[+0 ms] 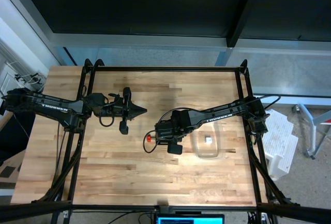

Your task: Pick the USB-C connector and install on taskboard

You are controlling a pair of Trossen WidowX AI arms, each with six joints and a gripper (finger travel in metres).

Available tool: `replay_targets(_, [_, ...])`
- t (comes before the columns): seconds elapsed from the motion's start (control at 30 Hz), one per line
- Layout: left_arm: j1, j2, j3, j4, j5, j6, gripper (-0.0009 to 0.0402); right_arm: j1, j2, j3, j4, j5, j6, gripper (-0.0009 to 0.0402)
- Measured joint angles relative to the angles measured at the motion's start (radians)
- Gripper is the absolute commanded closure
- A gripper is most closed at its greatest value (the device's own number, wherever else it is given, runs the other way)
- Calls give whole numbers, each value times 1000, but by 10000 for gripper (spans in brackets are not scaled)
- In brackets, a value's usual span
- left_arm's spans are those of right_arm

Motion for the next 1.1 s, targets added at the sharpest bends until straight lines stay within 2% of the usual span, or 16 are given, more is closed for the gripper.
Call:
replay_targets(0.37, [0, 0, 0, 0, 0, 0, 393, 1, -15, -2, 14, -3, 0, 294])
replay_targets(0.6, [0, 0, 0, 0, 0, 0, 393, 2, -61, -2, 18, 5, 0, 260])
replay_targets(0.7, [0, 0, 0, 0, 0, 0, 393, 0, -94, -1, 21, 9, -5, 252])
replay_targets(0.83, [0, 0, 0, 0, 0, 0, 393, -2, -135, -1, 26, 34, -43, 253])
replay_targets(1.1, [0, 0, 0, 0, 0, 0, 393, -36, -256, -57, 118, 27, -114, 273])
